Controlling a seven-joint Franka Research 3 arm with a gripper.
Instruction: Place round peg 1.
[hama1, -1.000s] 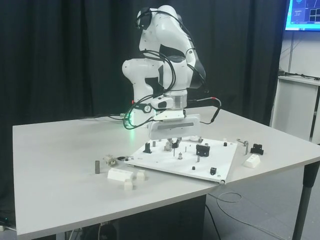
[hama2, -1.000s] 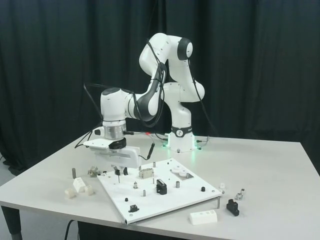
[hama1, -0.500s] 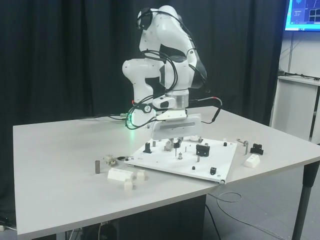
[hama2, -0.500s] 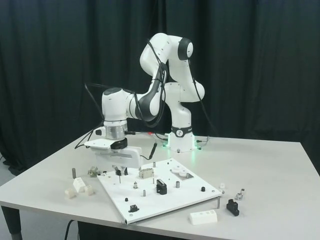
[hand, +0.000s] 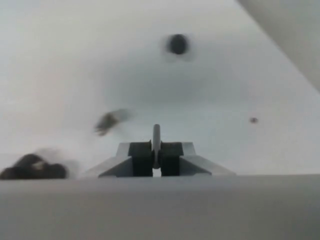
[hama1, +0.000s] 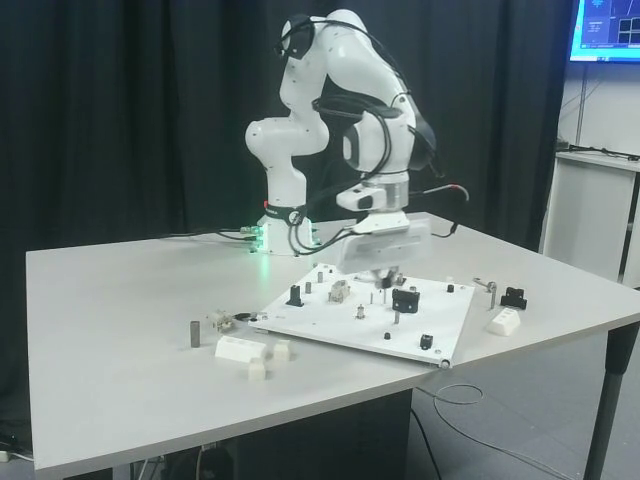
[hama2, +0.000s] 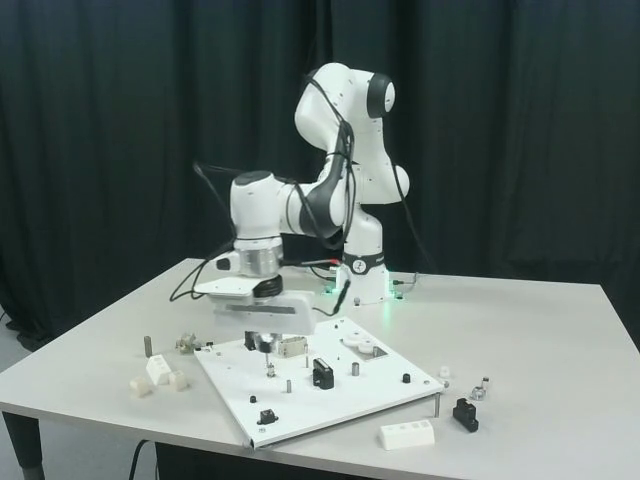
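Since the earlier frames, the white robot arm (hama2: 300, 205) had swung its wrist sideways across the white assembly board (hama2: 330, 400), from the board's corner nearest the loose white blocks (hama2: 155, 372) toward its middle, and the gripper (hand: 156, 156) hung just above the board, close to the small grey metal block (hama2: 292, 347) mounted there. In the wrist view the two black finger pads (hand: 141, 157) stood pressed against a thin grey round peg (hand: 156, 142), one on each side, pinching it upright between them. The peg's tip stuck out past the fingertips and pointed at the bare white board, clear of the dark round hole (hand: 177, 44) farther out. On the grey table (hama1: 110, 300) beside the board stood a short grey post (hama1: 191, 333).
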